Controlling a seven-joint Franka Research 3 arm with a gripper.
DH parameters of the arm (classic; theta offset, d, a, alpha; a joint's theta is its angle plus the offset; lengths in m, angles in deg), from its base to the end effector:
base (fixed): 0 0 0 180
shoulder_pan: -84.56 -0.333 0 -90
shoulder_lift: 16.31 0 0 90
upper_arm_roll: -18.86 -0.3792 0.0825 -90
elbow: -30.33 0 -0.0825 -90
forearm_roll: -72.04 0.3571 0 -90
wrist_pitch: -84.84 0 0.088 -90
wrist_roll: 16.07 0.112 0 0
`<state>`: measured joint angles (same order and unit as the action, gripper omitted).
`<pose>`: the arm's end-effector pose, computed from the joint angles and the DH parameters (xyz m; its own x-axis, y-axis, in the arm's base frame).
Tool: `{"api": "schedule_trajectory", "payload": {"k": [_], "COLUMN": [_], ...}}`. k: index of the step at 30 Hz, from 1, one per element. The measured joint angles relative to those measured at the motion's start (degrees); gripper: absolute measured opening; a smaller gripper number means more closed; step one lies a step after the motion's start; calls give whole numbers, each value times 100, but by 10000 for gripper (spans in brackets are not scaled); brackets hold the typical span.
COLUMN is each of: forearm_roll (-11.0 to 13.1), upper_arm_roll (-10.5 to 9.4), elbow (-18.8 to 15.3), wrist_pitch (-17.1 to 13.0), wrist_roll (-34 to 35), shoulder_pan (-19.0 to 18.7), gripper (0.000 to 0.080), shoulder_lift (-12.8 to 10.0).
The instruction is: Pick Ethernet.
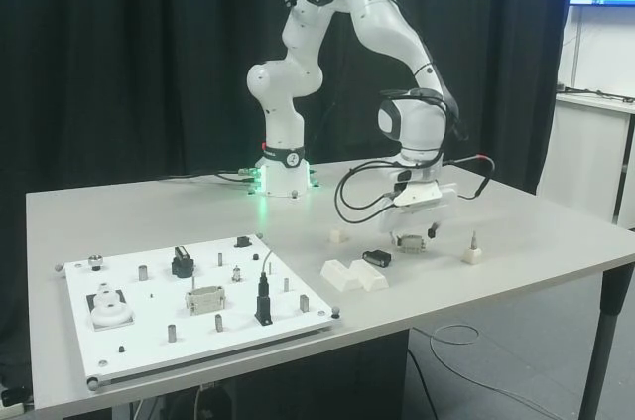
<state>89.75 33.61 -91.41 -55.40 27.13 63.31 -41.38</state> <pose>0.5708 0.0734 0.2741 0.6399 -0.7598 -0.1153 -0.7634 -0.6457 0.0177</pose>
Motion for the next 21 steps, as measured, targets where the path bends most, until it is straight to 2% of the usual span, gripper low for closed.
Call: {"api": "schedule_trajectory", "payload": {"k": [2, 14, 21], "forearm_roll": [-6, -57, -183], "upper_arm_roll": [3, 66, 110], "elbow": [-1, -73, -124], "wrist_pitch": [5, 31, 42], "wrist_roll": [10, 63, 63], "shoulder_pan": [-2, -3, -4], "gripper": [796, 799, 800], "shoulder_lift": [38, 283, 411]}}
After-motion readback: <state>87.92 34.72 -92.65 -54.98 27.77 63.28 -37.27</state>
